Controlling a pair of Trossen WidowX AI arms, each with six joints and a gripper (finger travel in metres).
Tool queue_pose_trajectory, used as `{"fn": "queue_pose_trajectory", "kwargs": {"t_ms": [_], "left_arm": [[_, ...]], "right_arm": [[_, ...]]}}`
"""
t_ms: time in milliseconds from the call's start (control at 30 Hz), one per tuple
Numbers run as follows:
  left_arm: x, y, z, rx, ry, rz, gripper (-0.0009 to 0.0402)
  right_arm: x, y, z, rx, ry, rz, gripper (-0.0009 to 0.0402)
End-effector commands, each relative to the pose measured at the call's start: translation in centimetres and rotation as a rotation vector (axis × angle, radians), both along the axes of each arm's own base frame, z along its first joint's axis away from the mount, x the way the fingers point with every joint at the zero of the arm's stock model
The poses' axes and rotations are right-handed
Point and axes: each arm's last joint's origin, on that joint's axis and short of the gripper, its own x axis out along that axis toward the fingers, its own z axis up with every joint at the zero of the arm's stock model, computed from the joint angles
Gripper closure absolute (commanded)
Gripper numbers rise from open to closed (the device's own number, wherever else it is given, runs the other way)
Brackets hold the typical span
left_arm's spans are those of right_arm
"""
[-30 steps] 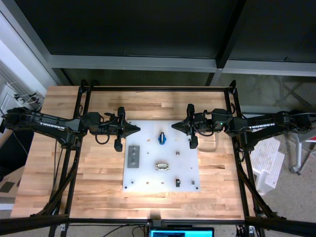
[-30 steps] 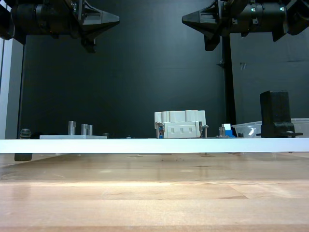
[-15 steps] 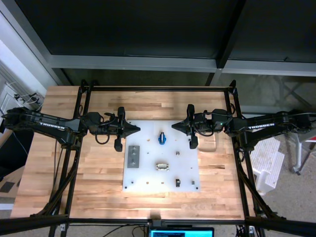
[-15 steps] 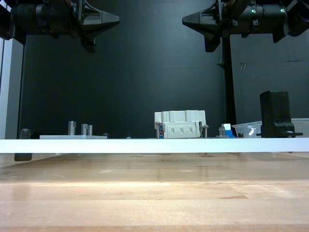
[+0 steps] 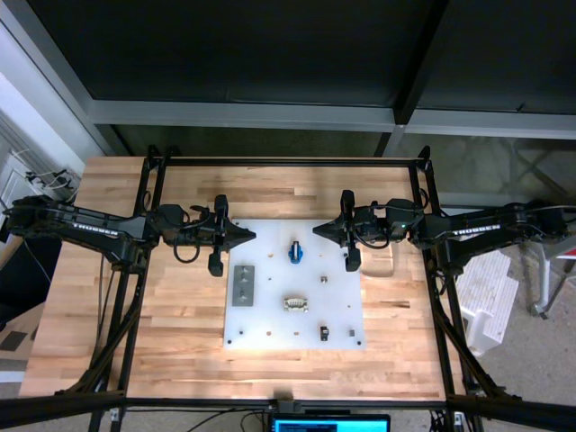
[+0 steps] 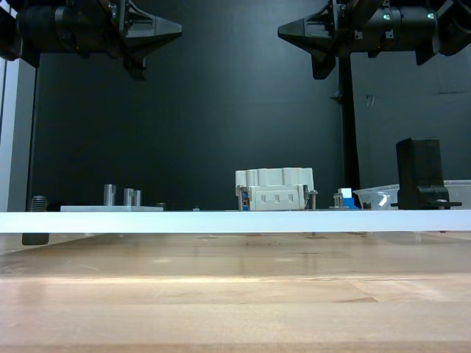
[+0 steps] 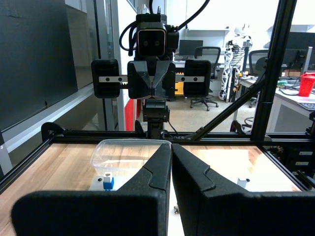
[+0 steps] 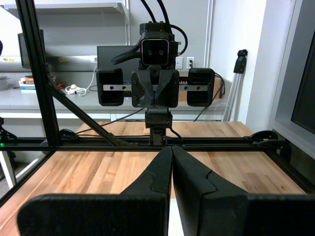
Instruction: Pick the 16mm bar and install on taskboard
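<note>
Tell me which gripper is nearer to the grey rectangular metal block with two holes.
Left. The left gripper hangs raised just past the far end of the grey rectangular metal block; the right gripper hangs raised farther off, beyond it and to the right.

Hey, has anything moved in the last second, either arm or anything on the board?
Nothing visibly changed. The left gripper and right gripper hang shut and empty, high above the far part of the taskboard, tips facing each other. The parts on the board lie as before.
</note>
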Motion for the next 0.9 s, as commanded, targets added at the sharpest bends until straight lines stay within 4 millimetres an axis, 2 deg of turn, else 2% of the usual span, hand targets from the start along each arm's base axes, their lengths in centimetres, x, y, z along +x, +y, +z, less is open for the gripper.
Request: {"fn": "queue_pose_trajectory", "kwargs": {"t_ms": [33, 900], "left_arm": [[0.01, 0.01, 0.01, 0.0, 0.0, 0.0, 0.0393], [0.01, 0.0, 0.01, 0.0, 0.0, 0.0, 0.0393]], "right_arm": [[0.0, 0.0, 0.03, 0.001, 0.0, 0.0, 0.0393], [0.0, 0.0, -0.14, 0.005, 0.017, 0.0, 0.0393]]}}
